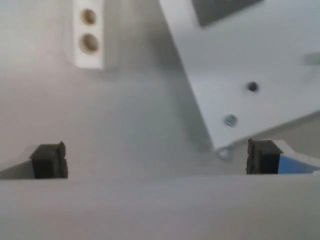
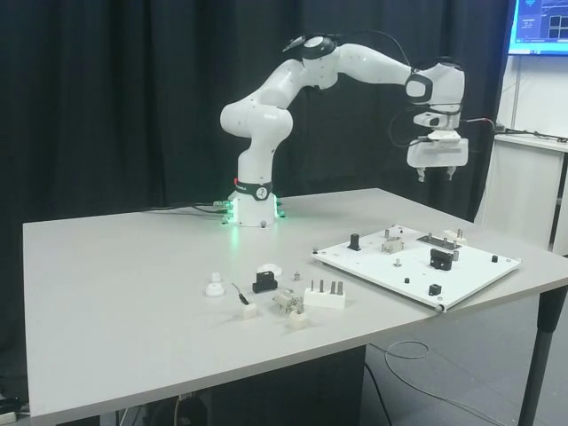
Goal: Pick round peg 2.
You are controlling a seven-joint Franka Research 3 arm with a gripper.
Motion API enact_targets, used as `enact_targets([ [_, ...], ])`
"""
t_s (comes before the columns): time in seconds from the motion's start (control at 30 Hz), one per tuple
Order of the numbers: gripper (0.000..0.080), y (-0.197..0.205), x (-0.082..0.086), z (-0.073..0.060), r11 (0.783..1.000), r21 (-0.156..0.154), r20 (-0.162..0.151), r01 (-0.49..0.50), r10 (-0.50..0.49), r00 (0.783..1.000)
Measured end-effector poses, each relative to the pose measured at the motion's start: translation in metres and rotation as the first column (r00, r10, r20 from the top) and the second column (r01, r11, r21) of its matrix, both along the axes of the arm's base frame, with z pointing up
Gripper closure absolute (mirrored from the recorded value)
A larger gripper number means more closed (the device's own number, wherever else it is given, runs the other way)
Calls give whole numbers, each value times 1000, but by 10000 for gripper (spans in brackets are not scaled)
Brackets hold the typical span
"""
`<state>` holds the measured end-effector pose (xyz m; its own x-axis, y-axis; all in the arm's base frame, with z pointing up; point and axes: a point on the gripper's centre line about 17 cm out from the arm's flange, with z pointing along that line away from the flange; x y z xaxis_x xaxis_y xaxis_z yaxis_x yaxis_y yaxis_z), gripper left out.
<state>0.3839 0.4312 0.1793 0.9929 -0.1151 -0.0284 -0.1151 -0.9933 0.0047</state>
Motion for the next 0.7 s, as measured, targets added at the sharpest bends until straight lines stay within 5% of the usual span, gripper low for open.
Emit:
enact_targets([
  [0.37, 3, 23, 19, -24, 998, 7, 72, 63, -63, 995],
  [0.7, 3, 28, 34, -41, 995, 24, 70, 97, -98, 993],
])
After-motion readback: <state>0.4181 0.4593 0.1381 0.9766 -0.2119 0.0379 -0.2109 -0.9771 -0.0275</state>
